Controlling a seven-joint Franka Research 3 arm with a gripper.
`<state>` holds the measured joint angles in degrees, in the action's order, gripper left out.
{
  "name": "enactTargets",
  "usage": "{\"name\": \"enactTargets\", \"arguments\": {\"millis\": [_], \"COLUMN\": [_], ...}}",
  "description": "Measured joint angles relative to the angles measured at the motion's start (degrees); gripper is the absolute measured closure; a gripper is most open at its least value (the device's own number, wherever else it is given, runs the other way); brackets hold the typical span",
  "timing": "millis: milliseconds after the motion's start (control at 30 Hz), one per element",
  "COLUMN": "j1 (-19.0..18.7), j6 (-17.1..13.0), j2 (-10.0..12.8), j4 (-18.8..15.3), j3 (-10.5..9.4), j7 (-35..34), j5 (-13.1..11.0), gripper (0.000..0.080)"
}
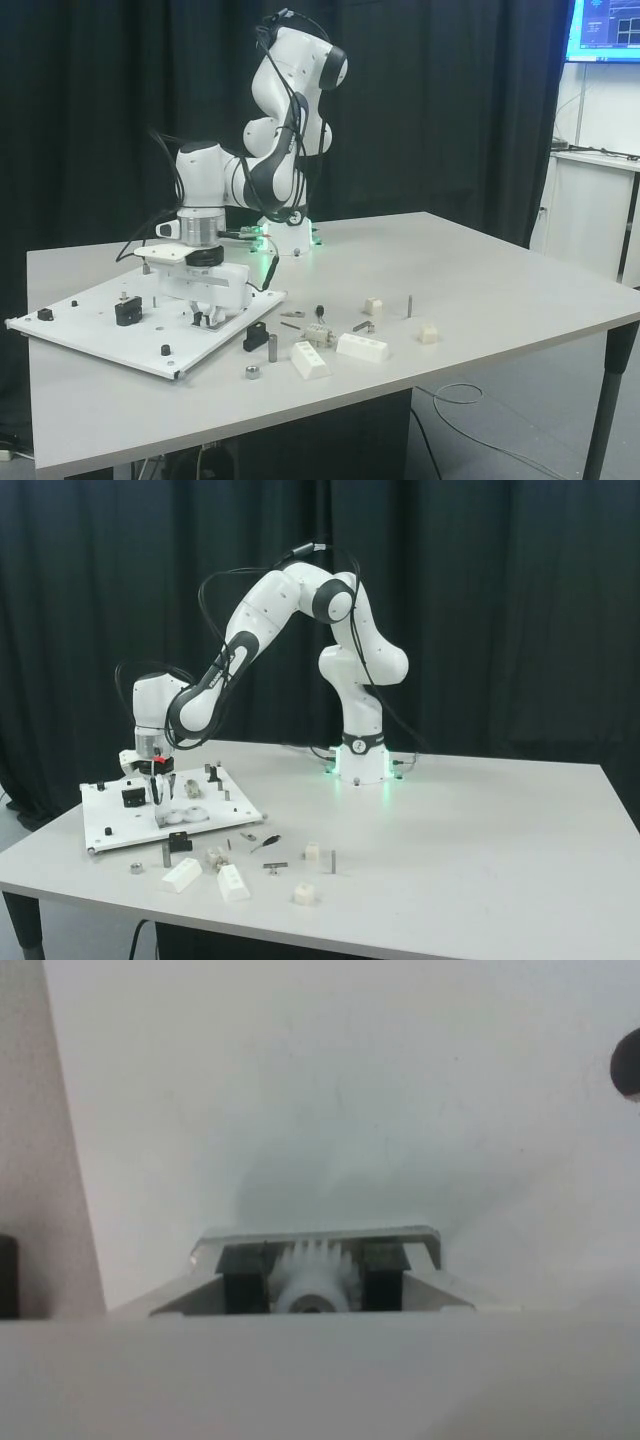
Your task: Remove small gear.
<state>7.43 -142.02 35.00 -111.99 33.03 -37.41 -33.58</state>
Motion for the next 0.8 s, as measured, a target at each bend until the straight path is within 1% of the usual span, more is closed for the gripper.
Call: {"name": "enactTargets", "arguments": {"millis": [167, 200, 300, 467, 500, 700, 733, 800], "j1": [0.0, -0.1, -0.3, -0.8, -0.9, -1.3, -1.4, -1.5], "j6": [0.0, 0.0, 0.3, 2.1, 2.5, 4.5, 4.7, 5.0], "j2": [-0.1, -0.2, -0.4, -1.2, -1.4, -2.6, -2.7, -3.0], "j4": [0.3, 0.4, 0.7, 1.5, 1.6, 2.0, 2.0, 2.1], "j3": [0.09, 0.15, 0.50, 1.32, 1.47, 2.29, 2.39, 2.62], "j7": [0.0, 0.0, 0.0, 0.0, 0.0, -0.1, -0.2, -0.4], "j5": [0.0, 0.1, 0.3, 0.8, 0.9, 1.4, 1.5, 1.6], "gripper": [0.0608, 0.0445, 0.0445, 0.0445, 0.0041, 0.0041, 0.0011, 0.0011]}}
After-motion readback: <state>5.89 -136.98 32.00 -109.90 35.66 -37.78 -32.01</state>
